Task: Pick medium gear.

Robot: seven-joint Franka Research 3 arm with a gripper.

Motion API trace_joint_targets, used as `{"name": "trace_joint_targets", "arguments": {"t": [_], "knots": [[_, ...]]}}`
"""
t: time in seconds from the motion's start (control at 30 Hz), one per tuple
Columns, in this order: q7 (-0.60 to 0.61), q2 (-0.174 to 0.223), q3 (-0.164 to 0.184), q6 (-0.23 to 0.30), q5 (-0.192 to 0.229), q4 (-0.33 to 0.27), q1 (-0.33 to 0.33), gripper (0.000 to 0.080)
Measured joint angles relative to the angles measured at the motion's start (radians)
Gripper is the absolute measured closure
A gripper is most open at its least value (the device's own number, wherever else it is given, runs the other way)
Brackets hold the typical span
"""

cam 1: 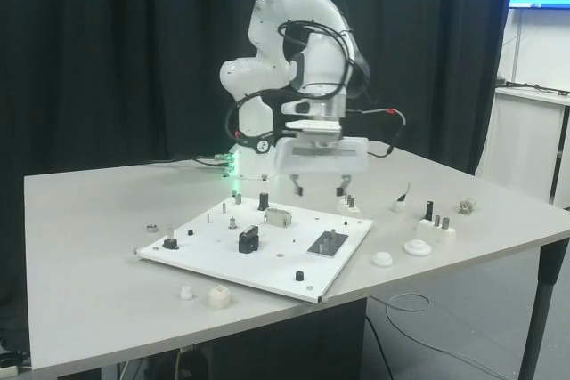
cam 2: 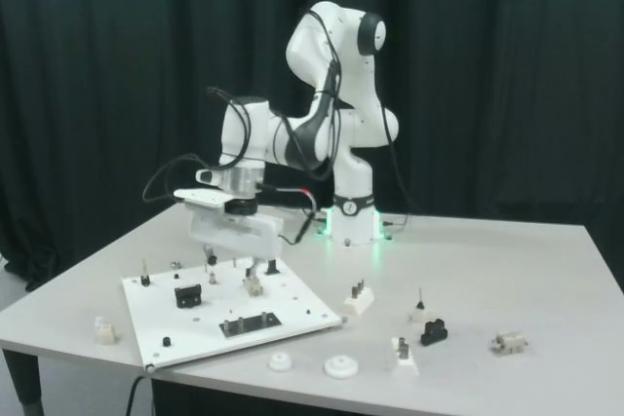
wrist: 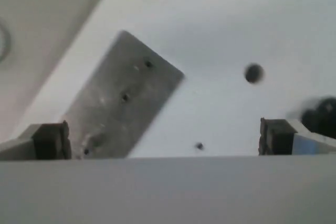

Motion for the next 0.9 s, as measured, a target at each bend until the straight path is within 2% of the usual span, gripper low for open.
{"name": "trace_joint_targets", "arguments": {"t": [0.37,0.67,0.9], "knots": [[-0.128,0.096,0.042,0.0,0.028,0.111,-0.01,0.0003],[-0.259,0.165,0.07,-0.061,0.06,0.214,-0.022,0.0003],[-0.303,0.217,0.096,-0.113,0.076,0.284,-0.028,0.0003]]}}
